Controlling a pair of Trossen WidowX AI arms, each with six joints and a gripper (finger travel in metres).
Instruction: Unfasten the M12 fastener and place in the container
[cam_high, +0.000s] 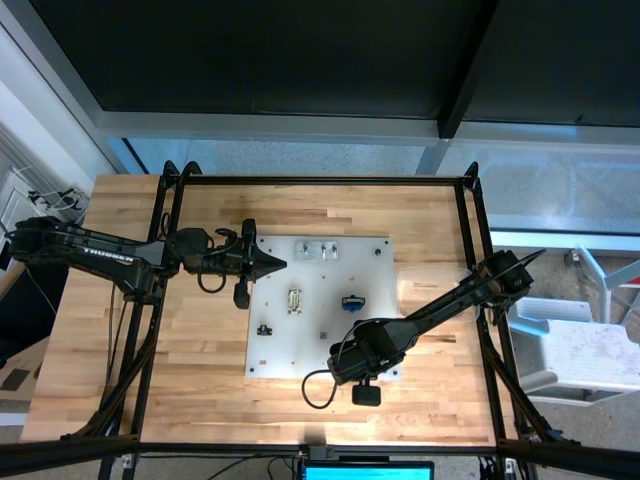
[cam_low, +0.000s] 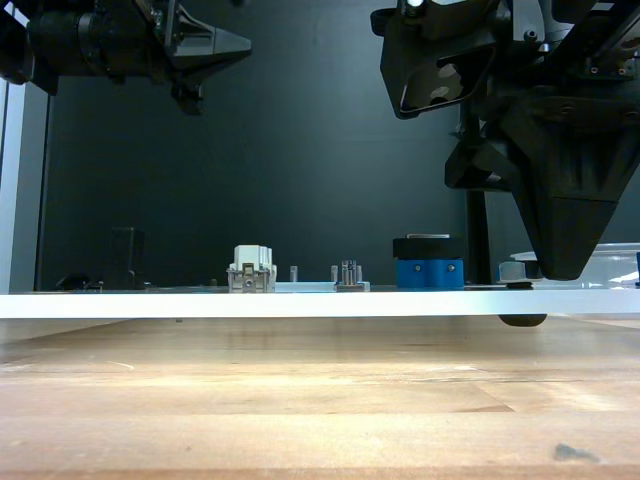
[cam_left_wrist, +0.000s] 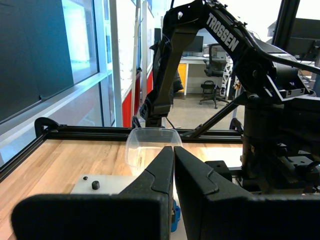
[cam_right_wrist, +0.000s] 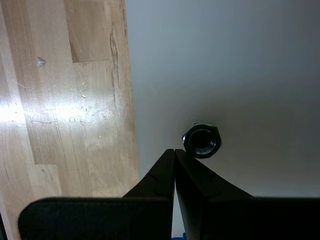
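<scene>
While it hangs low over the near right corner of the white board, the right hand is closed on nothing. The black M12 fastener sits just beside its fingertips; if on its stud, I cannot tell. Farther stands the clear container. The left hand, also closed, hovers high over the board's far left edge.

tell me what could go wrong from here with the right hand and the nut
1. The right hand, low over the near right edge of the white board, is shut on nothing; the nut sits beside its tips, so twisting or lifting now would likely leave it behind.
2. Pressing lower could knock the nut sideways or scrape the board.
The left hand is parked shut above the board's far left, out of the way.
</scene>
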